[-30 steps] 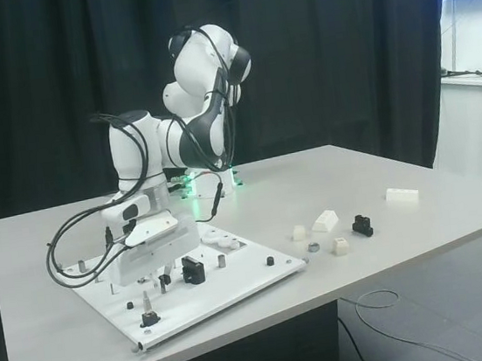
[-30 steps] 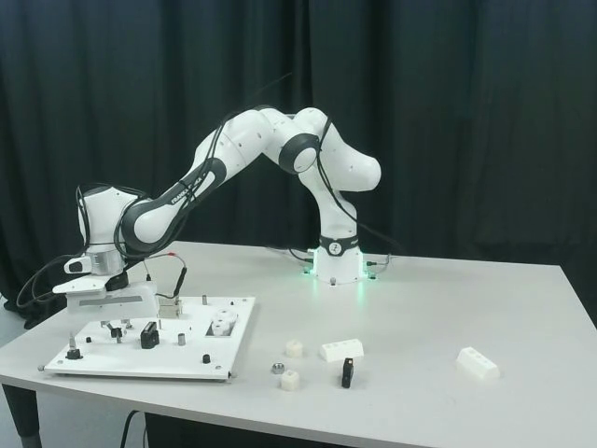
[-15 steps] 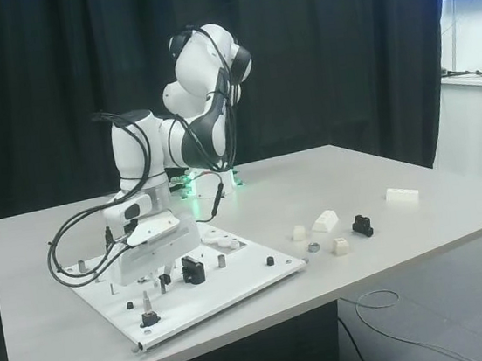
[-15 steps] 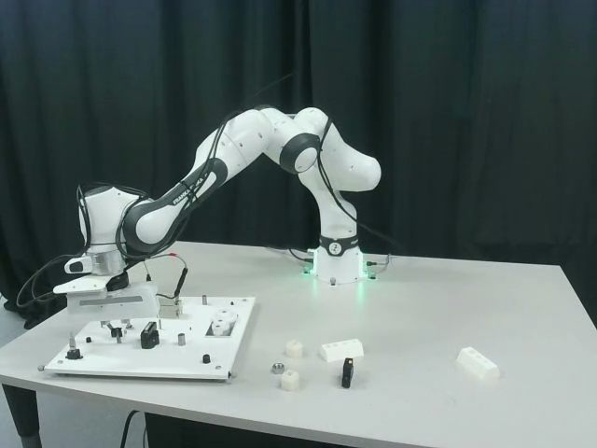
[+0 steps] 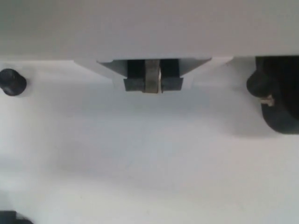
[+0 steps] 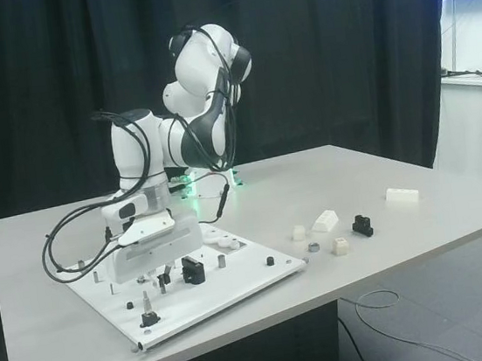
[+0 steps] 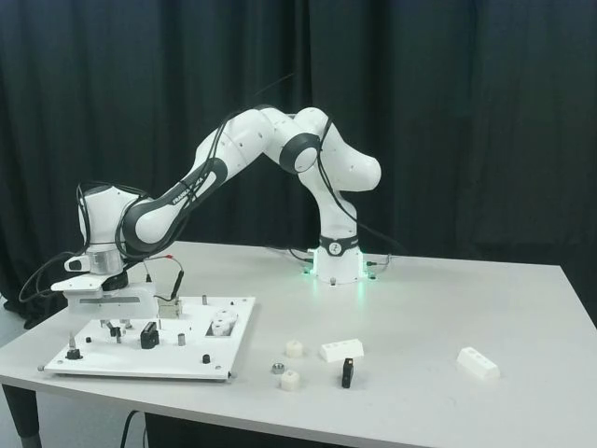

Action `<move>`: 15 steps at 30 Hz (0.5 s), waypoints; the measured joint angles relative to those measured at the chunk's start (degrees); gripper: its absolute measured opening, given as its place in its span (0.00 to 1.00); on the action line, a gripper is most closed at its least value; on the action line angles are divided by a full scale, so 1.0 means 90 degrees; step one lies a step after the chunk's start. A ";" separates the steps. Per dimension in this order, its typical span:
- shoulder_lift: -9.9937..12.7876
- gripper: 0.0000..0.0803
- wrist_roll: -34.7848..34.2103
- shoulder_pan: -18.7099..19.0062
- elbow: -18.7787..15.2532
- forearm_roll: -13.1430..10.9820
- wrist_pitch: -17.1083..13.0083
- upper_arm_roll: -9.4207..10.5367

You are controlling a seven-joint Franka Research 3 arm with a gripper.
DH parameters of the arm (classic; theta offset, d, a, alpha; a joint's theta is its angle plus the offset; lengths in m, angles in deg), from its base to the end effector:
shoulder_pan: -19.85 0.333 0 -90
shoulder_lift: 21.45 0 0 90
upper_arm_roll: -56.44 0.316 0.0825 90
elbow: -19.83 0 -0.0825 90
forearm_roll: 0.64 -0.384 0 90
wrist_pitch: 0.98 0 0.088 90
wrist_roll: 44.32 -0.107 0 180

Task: Remove square peg 2.

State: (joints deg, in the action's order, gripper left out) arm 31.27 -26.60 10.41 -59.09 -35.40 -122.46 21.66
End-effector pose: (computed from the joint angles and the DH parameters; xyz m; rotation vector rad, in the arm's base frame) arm 0.6029 -0.4136 0.2211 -2.9713 0.9133 -0.0287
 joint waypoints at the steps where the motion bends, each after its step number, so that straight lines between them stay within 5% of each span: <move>1: 0.0000 0.08 -0.0070 0.0000 0.0001 0.0000 0.0000 -0.0001; 15: 0.0000 0.08 -0.0402 0.0001 0.0004 0.0001 0.0000 -0.0005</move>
State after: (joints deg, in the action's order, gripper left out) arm 31.27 -30.22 10.41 -59.06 -35.39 -122.46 21.61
